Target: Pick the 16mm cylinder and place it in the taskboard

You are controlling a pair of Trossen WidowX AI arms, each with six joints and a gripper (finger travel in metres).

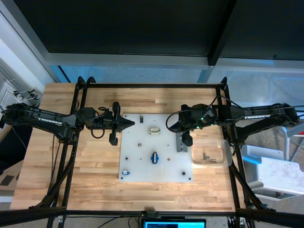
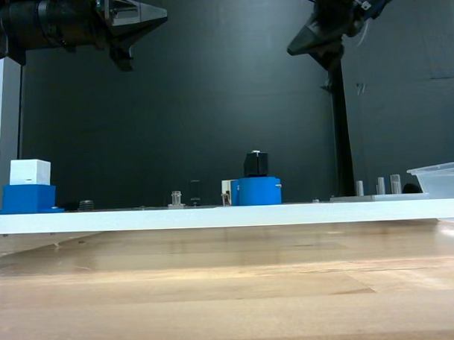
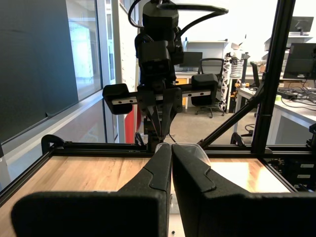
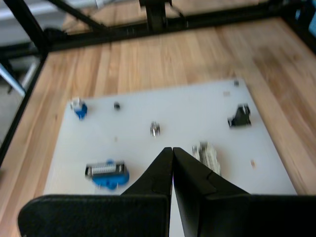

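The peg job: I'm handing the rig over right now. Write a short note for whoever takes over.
Left gripper: fingers shut, empty, raised over the left edge of the white board.
Right gripper: fingers shut, empty, raised over the board's right part, pointing down at it.
Peg: not held. A small grey piece in the clear bin, right of the board, is probably it.
Done: nothing yet.
Left: pick up the peg and place it in the board.
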